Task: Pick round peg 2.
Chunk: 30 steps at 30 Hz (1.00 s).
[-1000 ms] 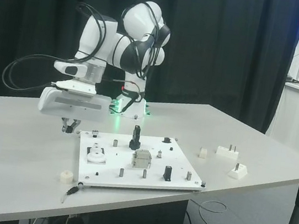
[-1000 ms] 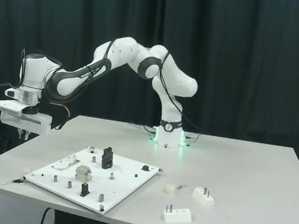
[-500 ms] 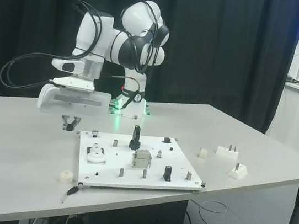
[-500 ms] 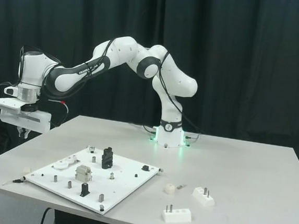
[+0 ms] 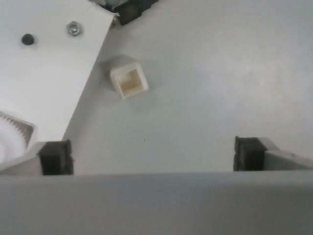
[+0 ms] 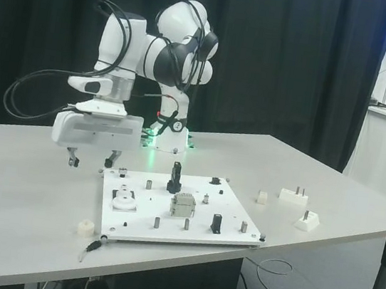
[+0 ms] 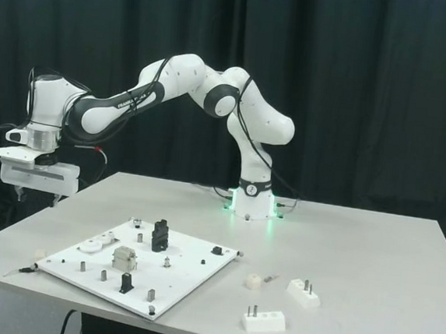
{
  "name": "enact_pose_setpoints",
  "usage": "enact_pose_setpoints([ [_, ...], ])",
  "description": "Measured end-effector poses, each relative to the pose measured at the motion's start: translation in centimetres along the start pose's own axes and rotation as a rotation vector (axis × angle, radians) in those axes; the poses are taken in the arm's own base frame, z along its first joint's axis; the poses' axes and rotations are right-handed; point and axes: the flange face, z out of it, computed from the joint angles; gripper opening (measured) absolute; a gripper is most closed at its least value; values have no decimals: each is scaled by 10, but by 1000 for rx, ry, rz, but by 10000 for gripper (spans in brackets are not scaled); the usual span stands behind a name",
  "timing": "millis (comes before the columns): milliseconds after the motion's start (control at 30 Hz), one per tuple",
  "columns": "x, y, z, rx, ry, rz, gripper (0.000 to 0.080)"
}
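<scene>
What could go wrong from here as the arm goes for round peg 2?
The open gripper hangs over bare table beside the white board, above no peg, so descending here grabs nothing. Several similar small pegs stand on the board; the wrong one could be taken. A small white block lies near the board's edge.

- White robot arm [image 7: 184, 78] made of smooth, rounded shell segments, with black bands at the joints.
- Black cables [image 6: 24, 88] loop loosely beside the wrist, and another runs along the arm.
- Round white base [image 7: 252, 203] with a green light glowing at its foot.
- Flat white rectangular gripper body [image 6: 96, 131] carrying two short black-tipped fingers [image 5: 56, 156].
</scene>
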Motion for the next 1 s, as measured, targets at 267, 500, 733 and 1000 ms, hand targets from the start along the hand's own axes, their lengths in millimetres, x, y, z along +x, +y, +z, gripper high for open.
enact_pose_setpoints([
  [267, -2, -1, 2, 26, -14, -8, 784],
  [500, -3, -1, 5, 41, -21, 0, 797],
  [733, -4, 1, 6, 67, -26, 36, 800],
  [1000, -5, 4, 6, 82, -30, 74, 800],
])
